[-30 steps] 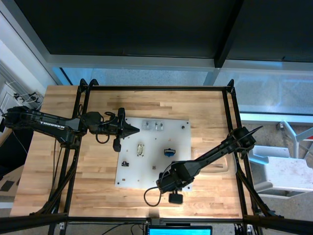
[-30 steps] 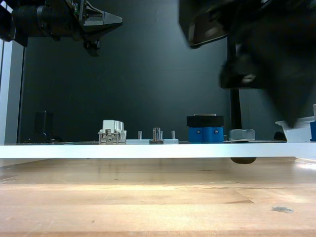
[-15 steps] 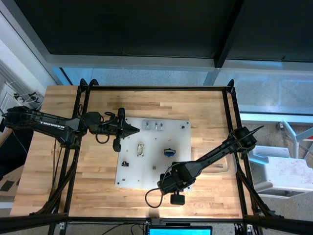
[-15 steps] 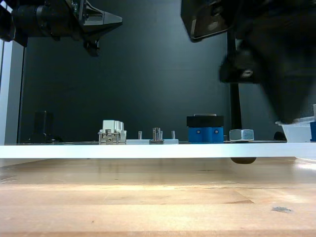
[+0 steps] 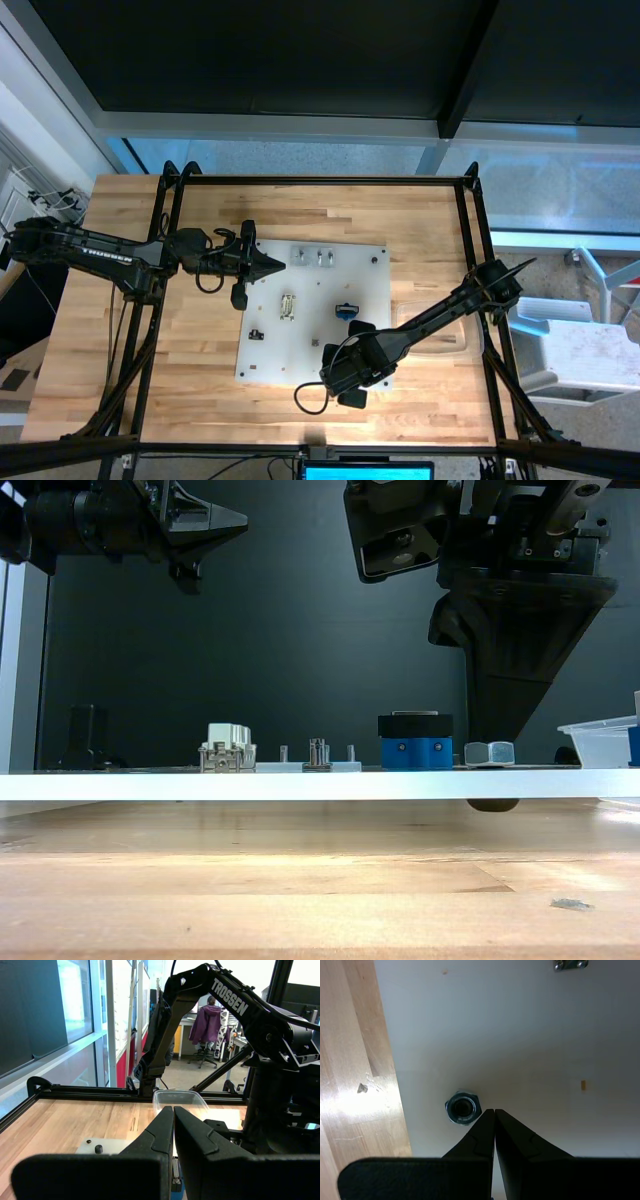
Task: Pick the M12 fastener and fasten on the M12 threads
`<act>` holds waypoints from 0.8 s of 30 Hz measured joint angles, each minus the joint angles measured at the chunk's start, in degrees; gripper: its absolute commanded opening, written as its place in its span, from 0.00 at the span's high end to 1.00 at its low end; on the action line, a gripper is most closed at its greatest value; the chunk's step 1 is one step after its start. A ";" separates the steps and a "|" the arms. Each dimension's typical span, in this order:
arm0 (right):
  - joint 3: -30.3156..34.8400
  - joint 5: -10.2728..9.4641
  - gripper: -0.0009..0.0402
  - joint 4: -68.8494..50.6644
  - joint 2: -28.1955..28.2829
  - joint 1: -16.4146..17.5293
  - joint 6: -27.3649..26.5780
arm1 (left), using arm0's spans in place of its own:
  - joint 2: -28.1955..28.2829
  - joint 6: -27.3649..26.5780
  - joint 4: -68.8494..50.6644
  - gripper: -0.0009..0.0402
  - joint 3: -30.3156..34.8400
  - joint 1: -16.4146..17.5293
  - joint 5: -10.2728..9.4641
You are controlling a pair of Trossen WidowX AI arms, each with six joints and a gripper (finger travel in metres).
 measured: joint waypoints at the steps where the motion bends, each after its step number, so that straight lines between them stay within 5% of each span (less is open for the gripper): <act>1: 0.00 -1.44 0.98 0.15 0.00 0.00 0.04 | 0.00 0.00 0.00 0.98 0.00 0.00 0.00; 5: 0.55 -13.22 0.98 0.39 0.00 -0.04 -1.79 | 0.00 -0.02 0.00 0.98 -0.02 0.00 -0.02; 6: 0.55 -15.32 0.98 0.09 -0.15 0.00 -2.45 | -0.02 -0.02 0.00 0.98 0.00 0.00 0.00; 8: 0.57 -16.44 0.98 -0.52 -0.42 0.13 -2.89 | 0.00 0.00 0.00 0.98 -0.02 0.00 0.00; 15: 0.59 -14.80 0.98 -1.03 -0.57 0.11 -3.04 | 0.00 -0.02 -0.02 0.98 -0.02 0.00 -0.02; 21: 0.46 -2.95 0.98 -1.09 -0.59 0.11 -0.98 | 0.00 -0.02 0.00 0.98 0.00 0.00 0.00; 24: -0.26 -0.87 0.98 -1.20 -0.52 -0.15 0.74 | 0.00 -0.02 -0.02 0.98 0.00 0.02 -0.02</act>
